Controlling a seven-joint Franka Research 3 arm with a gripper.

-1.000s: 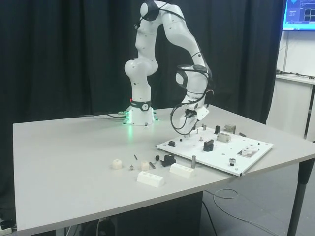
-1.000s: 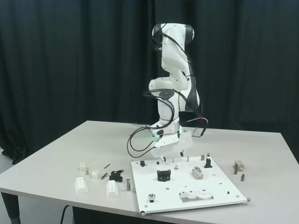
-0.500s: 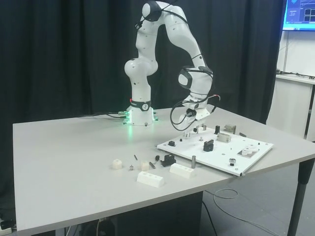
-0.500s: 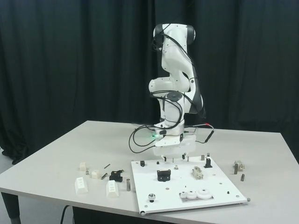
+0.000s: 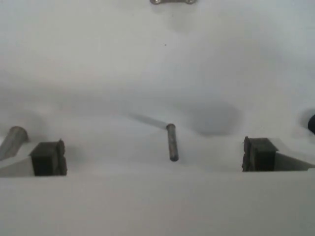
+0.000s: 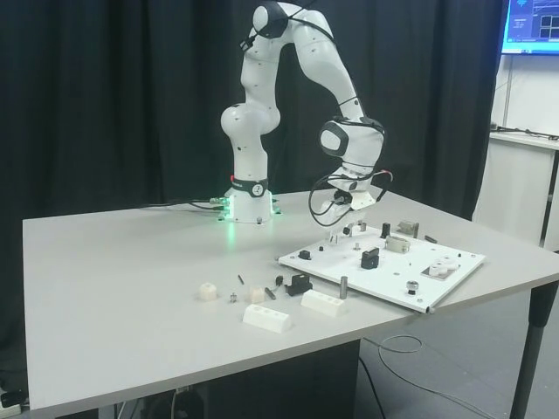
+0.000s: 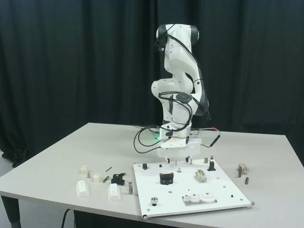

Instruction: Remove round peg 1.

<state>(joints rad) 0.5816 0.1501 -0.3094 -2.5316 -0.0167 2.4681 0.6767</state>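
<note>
Black curtain point(image 7: 71, 61) behind grey table point(image 6: 113, 262), corner monitor point(image 6: 531, 26).

White arm point(image 7: 179, 90) hangs over the white board's point(image 7: 190, 190) far edge

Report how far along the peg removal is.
Done: the gripper is lined up above the round peg, fingers open to either side. In hand: nothing yet; the peg stands upright in the white board, ungripped. Left: lower, close on it, pull it out.
</note>
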